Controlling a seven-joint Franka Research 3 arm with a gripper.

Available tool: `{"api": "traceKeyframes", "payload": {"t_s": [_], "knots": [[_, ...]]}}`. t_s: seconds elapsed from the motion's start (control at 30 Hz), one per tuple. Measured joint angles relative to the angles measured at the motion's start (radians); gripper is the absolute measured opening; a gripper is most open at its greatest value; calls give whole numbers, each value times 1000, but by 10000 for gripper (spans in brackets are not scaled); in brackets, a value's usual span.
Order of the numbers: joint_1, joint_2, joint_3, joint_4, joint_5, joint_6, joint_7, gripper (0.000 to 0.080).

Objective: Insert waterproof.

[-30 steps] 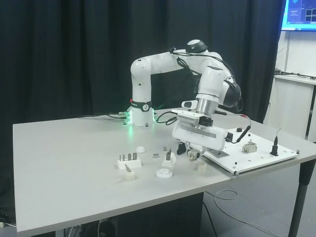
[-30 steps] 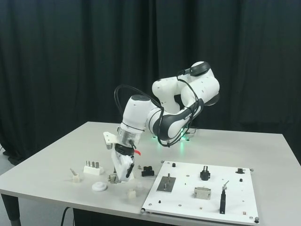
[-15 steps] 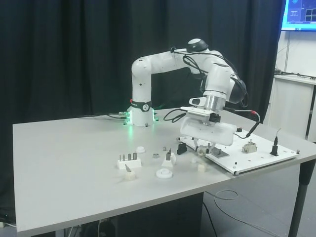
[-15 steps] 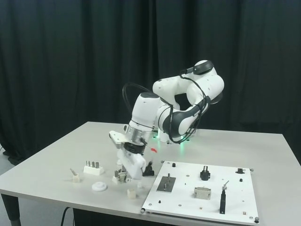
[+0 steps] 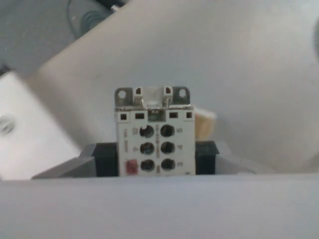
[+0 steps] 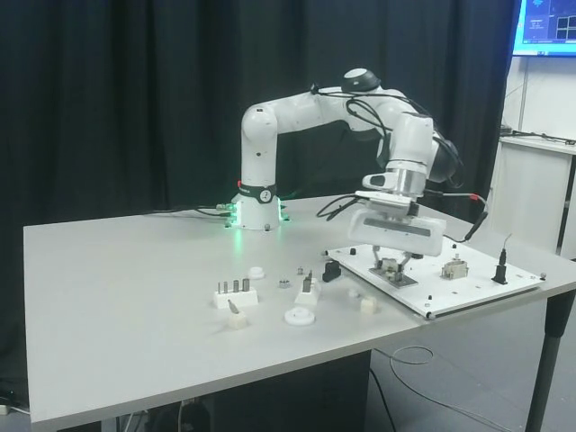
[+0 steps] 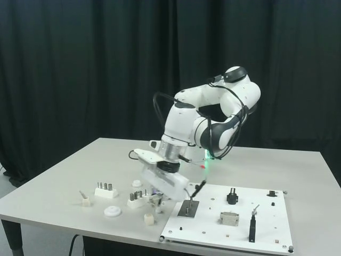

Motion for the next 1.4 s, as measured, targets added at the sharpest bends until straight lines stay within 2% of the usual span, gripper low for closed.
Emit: {"api": "traceKeyframes", "payload": {"t_s": [0.17, 0.47, 1.1, 1.4], "knots": [[32, -14, -1, -9, 19, 0, -77, 314], [98, -27, -14, -30, 72, 0, -290, 314], [239, -37, -27, -95, 104, 14, -718, 314], [286, -49, -27, -103, 118, 3, -925, 314]]}}
